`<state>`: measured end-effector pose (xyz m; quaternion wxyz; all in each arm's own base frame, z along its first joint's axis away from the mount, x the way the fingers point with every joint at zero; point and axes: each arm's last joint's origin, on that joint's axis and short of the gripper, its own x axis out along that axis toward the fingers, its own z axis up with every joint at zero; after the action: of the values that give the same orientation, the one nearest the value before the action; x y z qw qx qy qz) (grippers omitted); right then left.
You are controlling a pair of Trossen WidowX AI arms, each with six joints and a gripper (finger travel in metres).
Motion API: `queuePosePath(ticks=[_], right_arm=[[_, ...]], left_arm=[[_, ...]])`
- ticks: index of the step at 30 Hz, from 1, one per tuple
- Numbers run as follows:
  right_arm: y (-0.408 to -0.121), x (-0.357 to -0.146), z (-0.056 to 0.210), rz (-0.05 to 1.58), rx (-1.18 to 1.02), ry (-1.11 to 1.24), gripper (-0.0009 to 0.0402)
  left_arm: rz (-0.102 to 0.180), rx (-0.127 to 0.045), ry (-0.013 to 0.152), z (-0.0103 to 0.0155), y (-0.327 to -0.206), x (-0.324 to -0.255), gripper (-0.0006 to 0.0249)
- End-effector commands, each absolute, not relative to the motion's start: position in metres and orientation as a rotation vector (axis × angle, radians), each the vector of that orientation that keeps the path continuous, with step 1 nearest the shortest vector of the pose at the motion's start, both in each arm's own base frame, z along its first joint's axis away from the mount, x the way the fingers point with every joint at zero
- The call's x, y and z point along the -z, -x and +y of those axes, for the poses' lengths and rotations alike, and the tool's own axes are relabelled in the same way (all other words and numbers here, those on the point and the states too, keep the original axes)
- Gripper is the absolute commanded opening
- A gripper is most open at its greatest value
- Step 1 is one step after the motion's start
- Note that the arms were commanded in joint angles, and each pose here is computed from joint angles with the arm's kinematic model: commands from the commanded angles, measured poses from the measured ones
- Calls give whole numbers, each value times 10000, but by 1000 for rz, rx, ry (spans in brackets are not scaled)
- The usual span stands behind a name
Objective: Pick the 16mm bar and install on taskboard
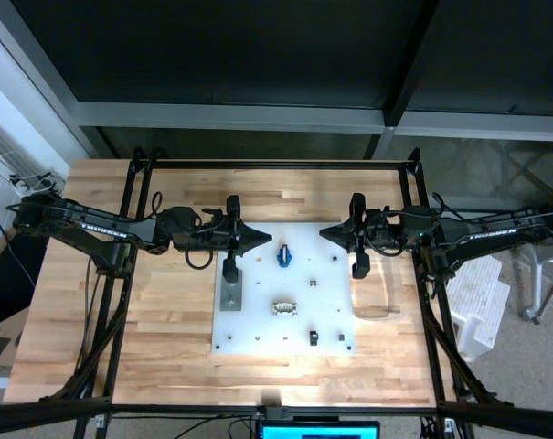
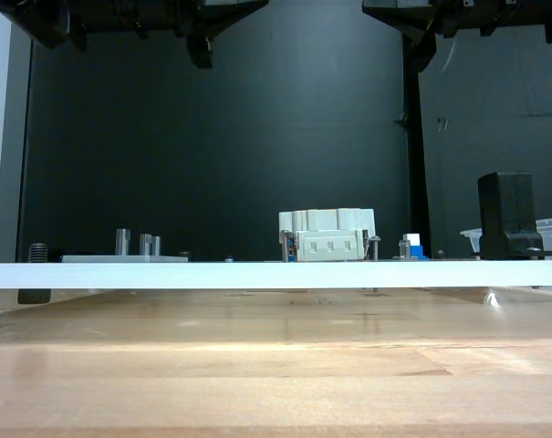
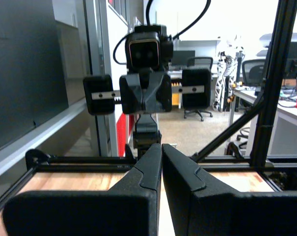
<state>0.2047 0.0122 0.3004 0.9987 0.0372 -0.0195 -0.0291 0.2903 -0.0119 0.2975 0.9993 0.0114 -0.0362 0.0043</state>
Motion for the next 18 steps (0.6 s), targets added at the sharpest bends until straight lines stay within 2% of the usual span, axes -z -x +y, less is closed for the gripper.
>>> queuePosePath(ticks=[1, 4, 11, 13, 16, 18], right_arm=[[-2048, -3004, 122, -39, 58, -74, 0], [-2048, -3004, 122, -39, 58, -69, 0], [-2048, -3003, 122, -37, 59, -56, 0], [-2048, -3002, 123, -36, 58, -55, 0], [-2048, -2997, 122, -31, 59, -54, 0], [-2048, -2997, 123, -31, 58, -54, 0]], left_arm=[[-72, -10, 0, -116, -2902, -2974, -1], [-72, -29, 5, -111, -2902, -2974, -1], [-72, -28, 22, -109, -2878, -2996, -1], [-45, -32, 44, -101, -2867, -2981, -1], [-16, -35, 43, -94, -2805, -3006, -1], [-29, -36, 43, -92, -2759, -3050, -1]])
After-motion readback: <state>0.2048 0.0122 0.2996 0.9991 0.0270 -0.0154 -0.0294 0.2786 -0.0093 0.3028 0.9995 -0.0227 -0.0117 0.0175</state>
